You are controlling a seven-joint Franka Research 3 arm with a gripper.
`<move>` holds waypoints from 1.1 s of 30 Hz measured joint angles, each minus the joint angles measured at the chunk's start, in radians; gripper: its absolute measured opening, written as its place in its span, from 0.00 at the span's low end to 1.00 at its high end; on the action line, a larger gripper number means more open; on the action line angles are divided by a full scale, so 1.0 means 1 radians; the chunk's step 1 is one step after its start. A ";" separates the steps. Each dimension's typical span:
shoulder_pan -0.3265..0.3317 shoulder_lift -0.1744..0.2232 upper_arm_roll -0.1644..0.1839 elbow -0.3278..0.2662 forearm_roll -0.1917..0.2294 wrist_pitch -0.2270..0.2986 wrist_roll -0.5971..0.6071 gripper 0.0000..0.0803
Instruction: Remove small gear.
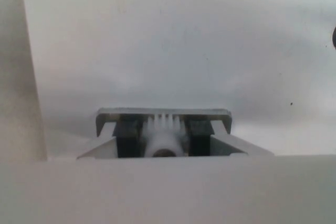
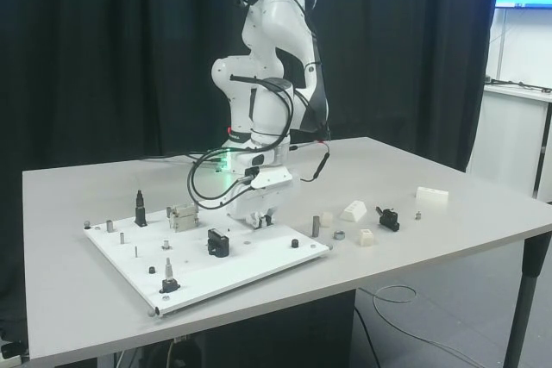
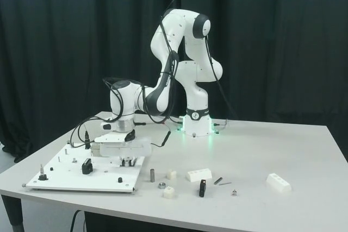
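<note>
Grey table point(image 2: 483, 204) (black curtains point(image 3: 65, 36) behind) bears the white board point(image 2: 259, 269); claw point(image 1: 165, 129) grips small gear point(image 1: 164, 125).

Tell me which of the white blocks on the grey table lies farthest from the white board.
The long white block lying alone near the table's edge, well past the black clip. The other white blocks cluster close beside the white board.

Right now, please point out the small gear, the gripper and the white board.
small gear point(image 1: 165, 129), wrist view, on its teeth.
gripper point(image 3: 127, 161), second room view, between the fingertips.
white board point(image 2: 259, 256), first room view, bare top surface.
</note>
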 joint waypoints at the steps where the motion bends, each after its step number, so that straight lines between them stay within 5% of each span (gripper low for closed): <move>1: 0.000 -0.001 0.000 0.000 0.000 -0.001 0.000 0.24; 21: 0.000 -0.023 -0.006 0.001 -0.001 -0.024 -0.004 0.24; 33: 0.000 -0.072 -0.023 0.005 -0.009 -0.079 -0.004 0.24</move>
